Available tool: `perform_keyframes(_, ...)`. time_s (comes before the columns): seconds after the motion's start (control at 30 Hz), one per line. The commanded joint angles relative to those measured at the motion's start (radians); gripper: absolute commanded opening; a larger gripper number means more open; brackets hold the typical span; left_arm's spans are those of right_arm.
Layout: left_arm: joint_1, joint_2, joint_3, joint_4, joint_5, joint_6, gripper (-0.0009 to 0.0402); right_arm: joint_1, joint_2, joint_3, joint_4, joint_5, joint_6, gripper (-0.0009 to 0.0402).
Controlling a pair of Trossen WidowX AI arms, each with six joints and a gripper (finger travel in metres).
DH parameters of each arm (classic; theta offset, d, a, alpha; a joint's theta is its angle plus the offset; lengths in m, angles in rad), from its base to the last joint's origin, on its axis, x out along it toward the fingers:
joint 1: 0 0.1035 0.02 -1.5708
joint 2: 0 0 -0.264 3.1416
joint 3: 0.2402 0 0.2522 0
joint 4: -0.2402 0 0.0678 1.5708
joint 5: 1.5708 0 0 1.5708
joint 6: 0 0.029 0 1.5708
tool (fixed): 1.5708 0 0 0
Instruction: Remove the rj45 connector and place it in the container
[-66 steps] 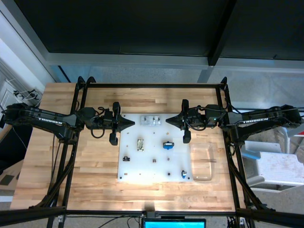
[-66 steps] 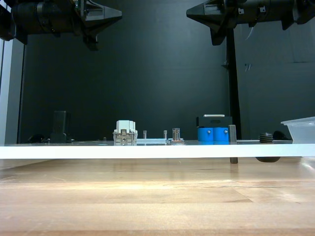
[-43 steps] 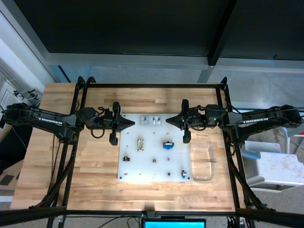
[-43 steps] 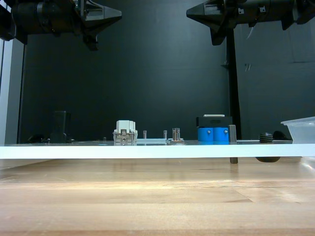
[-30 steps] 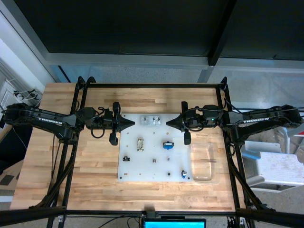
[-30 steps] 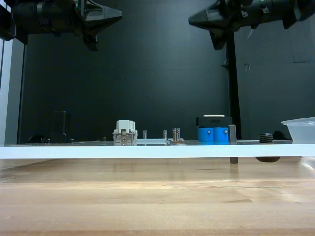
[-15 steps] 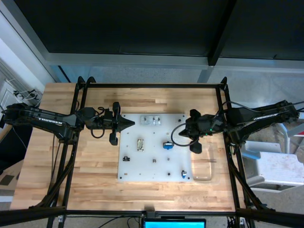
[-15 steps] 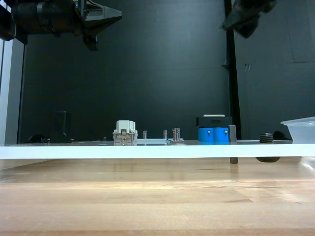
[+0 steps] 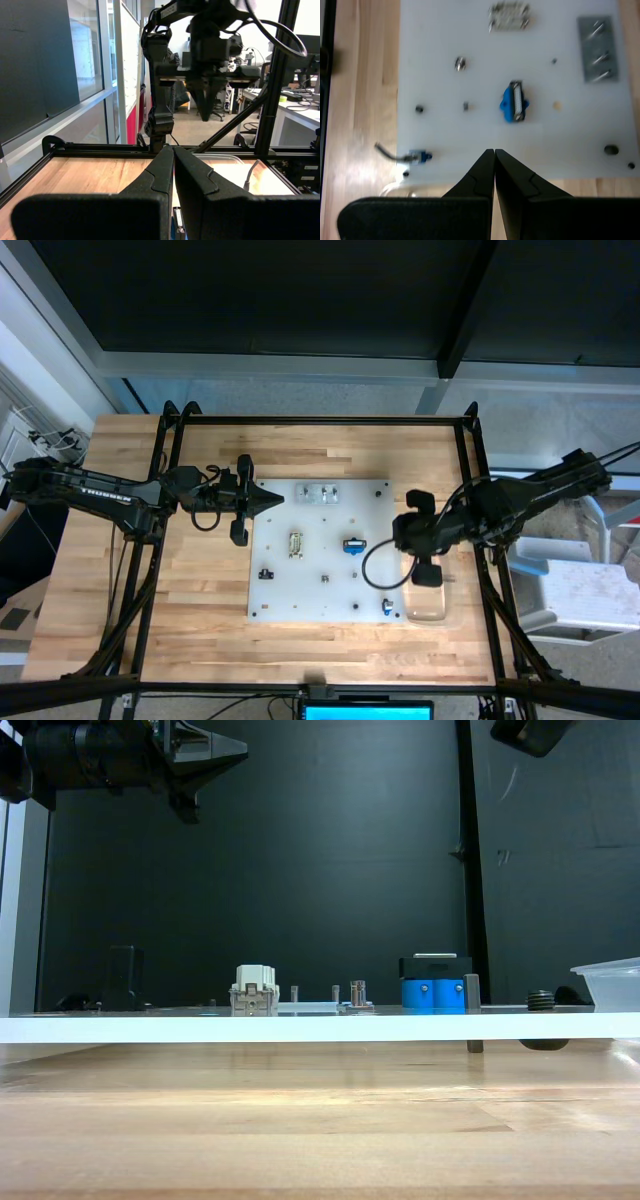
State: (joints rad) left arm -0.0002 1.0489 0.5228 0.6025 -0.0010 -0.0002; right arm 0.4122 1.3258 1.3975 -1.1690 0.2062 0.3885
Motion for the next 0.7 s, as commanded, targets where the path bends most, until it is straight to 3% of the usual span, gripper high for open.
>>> perform_keyframes(0.03, 0.0, 0.0, 0.0, 0.0, 0.0, 0.0, 0.0001, 0.031, 0.04, 0.022, -0.026, -0.027, 0.028, 0.0)
perform_keyframes(0.1, 0.0, 0.0, 0.0, 0.0, 0.0, 0.0, 0.0001, 0.056, 0.059, 0.022, -0.027, -0.042, 0.05, 0.0)
perform_keyframes(0.5, 0.0, 0.0, 0.0, 0.0, 0.0, 0.0, 0.0001, 0.204, 0.159, 0.02, -0.022, -0.047, 0.169, 0.0)
perform_keyframes(0.63, 0.0, 0.0, 0.0, 0.0, 0.0, 0.0, 0.0001, 0.234, 0.191, 0.019, -0.004, -0.097, 0.238, 0.0)
perform_keyframes(0.7, 0.0, 0.0, 0.0, 0.0, 0.0, 0.0, 0.0001, 0.239, 0.205, 0.018, -0.002, -0.098, 0.29, 0.0)
